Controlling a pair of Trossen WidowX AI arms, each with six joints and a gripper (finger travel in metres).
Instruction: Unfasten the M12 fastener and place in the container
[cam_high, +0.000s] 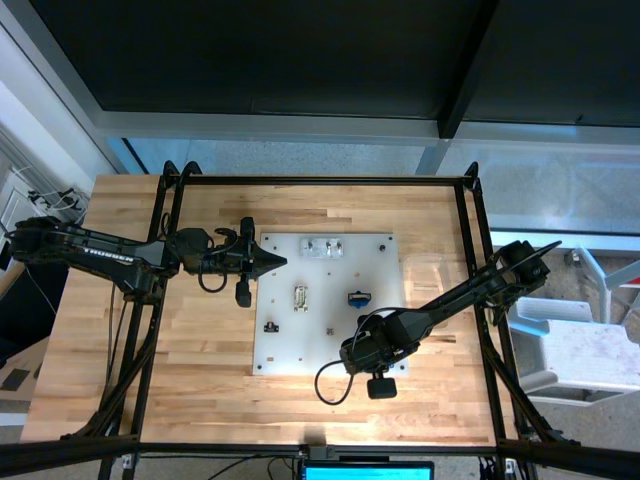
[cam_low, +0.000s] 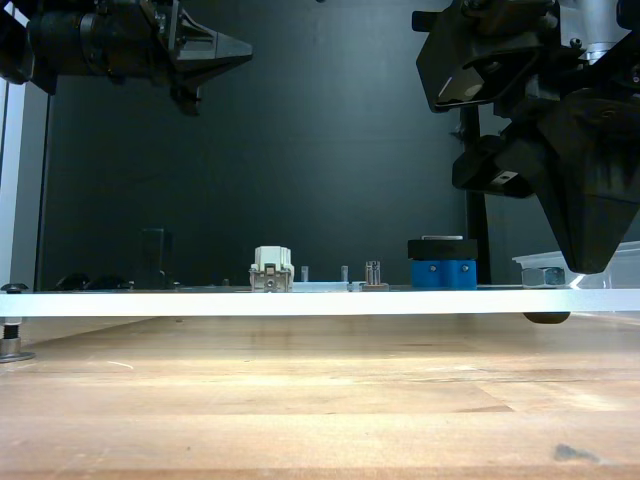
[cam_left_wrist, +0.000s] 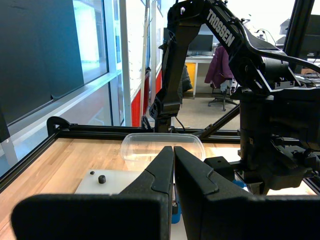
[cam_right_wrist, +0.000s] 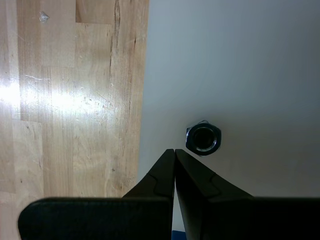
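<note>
At the board's near right edge, the right gripper points down with its fingertips pressed together on nothing. The nut sits just beside them, low on the white board; whether it is still threaded, I cannot tell. The unscrewing step looks unfinished, so the next move calls for opening, shifting over the nut and closing around it. Mid-board stand a cream connector and a blue connector, clear of the work. The container waits beyond. The left gripper hovers closed and empty, high over the far left.
</note>
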